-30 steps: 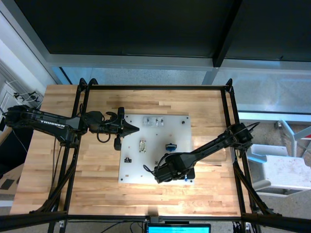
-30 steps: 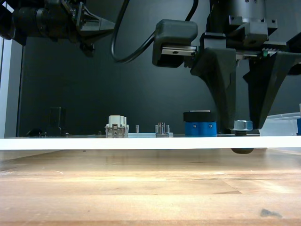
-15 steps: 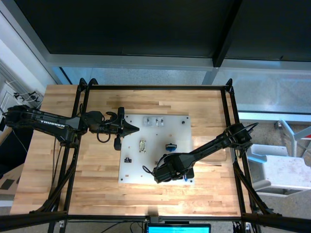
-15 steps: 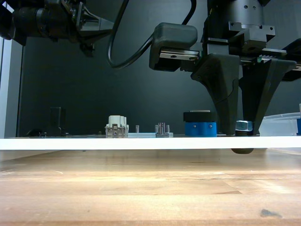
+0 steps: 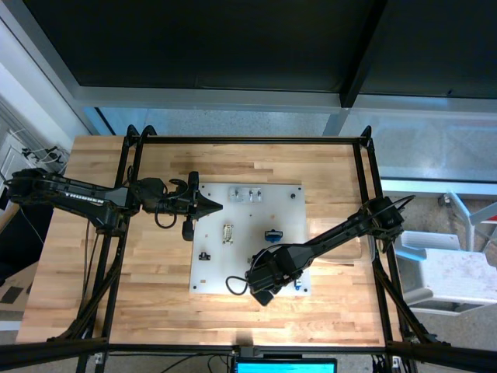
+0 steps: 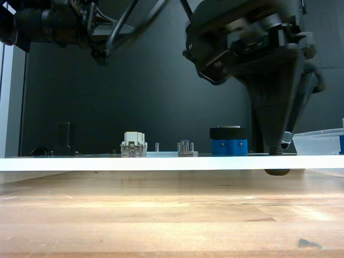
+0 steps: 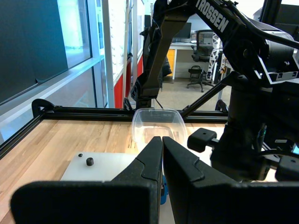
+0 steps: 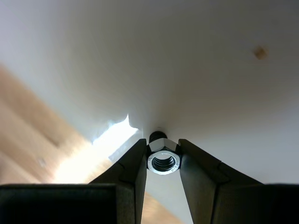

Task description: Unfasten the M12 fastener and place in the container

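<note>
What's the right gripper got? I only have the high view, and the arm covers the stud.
Observer: In its wrist view the right gripper, low at the board's near right edge, is shut on the silver nut.
Operator: Off the stud?
Observer: Probably, not certain: the nut's bore looks empty, and the black stud shows just beyond it.
Operator: Anything in the tray?
Observer: No nut visible in the clear tray, per the wrist view of the left gripper, parked shut above the board's far left edge.
</note>
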Motion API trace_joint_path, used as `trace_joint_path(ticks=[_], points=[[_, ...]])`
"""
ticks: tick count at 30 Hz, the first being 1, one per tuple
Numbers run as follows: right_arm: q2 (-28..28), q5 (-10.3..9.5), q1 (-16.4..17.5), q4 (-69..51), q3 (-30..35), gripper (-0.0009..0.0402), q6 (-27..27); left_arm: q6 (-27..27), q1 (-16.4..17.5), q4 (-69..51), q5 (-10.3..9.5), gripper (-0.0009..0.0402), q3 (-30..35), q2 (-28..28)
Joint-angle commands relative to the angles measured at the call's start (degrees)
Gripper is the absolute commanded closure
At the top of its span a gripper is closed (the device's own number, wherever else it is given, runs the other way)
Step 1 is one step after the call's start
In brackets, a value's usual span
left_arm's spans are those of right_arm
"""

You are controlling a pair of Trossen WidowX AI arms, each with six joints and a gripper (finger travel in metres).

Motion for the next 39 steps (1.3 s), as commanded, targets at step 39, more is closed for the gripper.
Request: trace_joint_path(ticks=[39], points=[[-32.65,1.84,-3.34,-6.36,-24.87,0.0393,-24.87,0.0,0.02,0.0,0.02,0.0393,0.02,0.02]])
